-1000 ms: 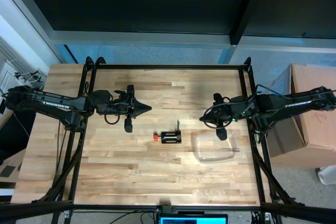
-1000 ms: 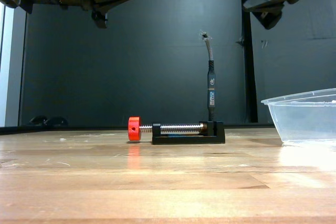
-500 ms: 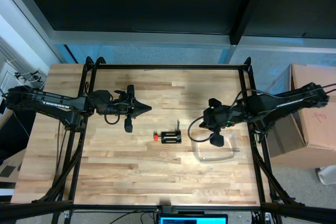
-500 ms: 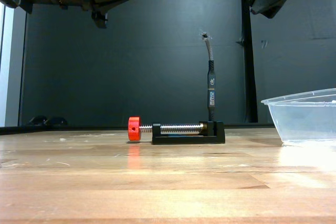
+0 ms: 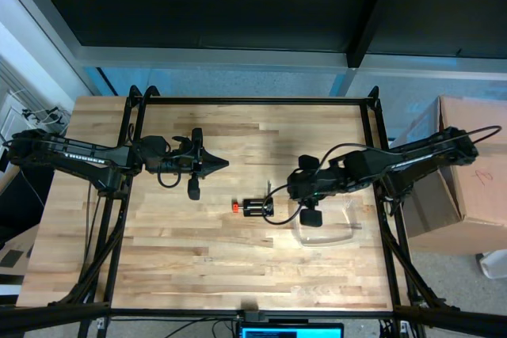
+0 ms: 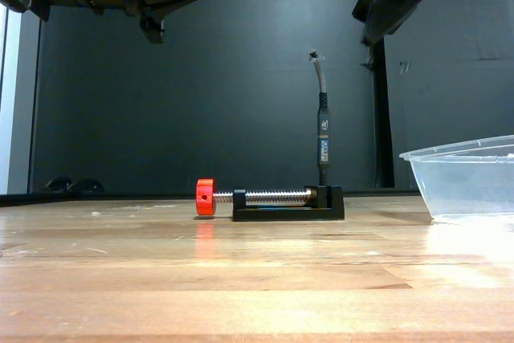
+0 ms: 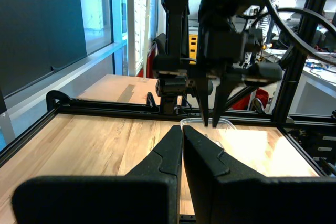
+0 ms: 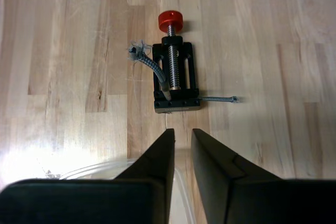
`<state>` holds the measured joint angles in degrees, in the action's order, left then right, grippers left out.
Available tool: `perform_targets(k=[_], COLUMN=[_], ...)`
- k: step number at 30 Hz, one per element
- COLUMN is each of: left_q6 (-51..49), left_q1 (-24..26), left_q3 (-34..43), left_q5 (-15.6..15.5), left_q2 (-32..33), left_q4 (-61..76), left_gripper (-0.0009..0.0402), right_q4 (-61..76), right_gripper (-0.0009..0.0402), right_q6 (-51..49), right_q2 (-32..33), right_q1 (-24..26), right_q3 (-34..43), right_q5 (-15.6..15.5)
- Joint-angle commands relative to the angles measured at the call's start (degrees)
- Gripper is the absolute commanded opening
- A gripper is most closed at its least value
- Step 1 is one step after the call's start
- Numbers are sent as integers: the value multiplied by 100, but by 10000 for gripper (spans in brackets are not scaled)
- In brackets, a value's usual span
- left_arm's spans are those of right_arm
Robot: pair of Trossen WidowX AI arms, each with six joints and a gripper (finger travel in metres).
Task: Remove the USB-C connector from the USB-C receptacle and place in the container
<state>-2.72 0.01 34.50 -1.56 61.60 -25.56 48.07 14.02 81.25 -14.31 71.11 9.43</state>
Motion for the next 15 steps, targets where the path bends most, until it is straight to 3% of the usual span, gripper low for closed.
perform_targets(k=[1,8,15], left_q6=[2,2,2], left_q1=[-2,0,0], left_q3=[0,0,0], left_q5=[0,0,0], left_q2=[0,0,0], left_q4=[0,2,0], left_gripper=[0,0,0], right_q4=[24,50,-184], right_gripper=[77,126,140], right_q6=[2,-129,-282], right_q2=[330,1078,1628], right_q1=[2,7,17], right_q3=[201,544,595], right_q5=[2,2,-11])
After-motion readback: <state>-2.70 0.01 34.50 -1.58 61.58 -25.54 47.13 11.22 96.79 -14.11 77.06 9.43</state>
